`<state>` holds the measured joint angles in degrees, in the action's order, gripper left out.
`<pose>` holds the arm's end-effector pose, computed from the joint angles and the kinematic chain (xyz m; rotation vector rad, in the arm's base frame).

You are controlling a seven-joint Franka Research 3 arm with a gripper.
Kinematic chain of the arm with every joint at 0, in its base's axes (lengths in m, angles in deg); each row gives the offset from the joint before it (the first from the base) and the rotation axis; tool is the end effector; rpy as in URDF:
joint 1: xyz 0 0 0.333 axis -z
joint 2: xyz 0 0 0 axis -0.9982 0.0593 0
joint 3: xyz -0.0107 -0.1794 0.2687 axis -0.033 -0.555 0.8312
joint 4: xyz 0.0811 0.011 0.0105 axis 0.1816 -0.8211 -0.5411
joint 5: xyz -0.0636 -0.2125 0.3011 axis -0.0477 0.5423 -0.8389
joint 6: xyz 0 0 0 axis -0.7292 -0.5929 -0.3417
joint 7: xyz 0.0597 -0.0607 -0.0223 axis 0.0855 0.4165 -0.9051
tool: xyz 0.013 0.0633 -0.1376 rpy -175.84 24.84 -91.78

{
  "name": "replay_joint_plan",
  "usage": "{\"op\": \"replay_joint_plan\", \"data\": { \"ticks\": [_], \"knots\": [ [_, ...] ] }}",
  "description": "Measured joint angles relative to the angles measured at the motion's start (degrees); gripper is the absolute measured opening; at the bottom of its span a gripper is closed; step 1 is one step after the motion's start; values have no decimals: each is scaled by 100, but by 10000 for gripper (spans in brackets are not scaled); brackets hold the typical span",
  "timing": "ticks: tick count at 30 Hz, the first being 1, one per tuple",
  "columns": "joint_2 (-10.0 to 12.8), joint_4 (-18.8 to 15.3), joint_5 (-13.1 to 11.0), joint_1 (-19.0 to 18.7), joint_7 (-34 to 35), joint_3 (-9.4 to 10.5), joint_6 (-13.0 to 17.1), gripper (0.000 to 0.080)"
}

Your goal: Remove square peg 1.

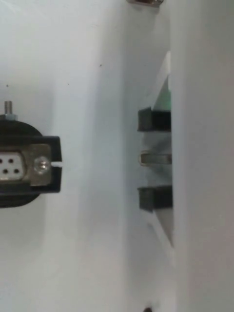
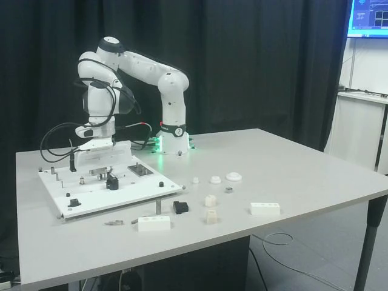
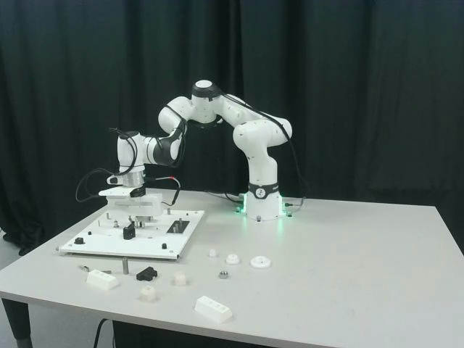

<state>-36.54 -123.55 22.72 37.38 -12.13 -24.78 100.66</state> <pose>0.2838 -0.4142 0.1584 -2.9464 1.0416 -0.0221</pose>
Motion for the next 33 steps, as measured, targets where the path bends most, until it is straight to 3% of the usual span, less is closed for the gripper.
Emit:
{"op": "replay_joint_plan", "data": {
  "ticks": [2, 3, 10, 11, 12, 26, 33],
  "knots": [
    [0, 0, 0, -3, 1, 0, 1, 368],
    [0, 0, 0, -4, 2, 0, 2, 188],
    [0, 7, 0, -11, 3, 0, 11, 188],
    [0, 7, 0, -11, 3, 0, 11, 46],
    [0, 7, 0, -12, 3, 0, 11, 29],
    [4, 7, 0, -12, 3, 16, -1, 29],
    [7, -6, -2, -1, 2, 129, -146, 29]
  ]
}}
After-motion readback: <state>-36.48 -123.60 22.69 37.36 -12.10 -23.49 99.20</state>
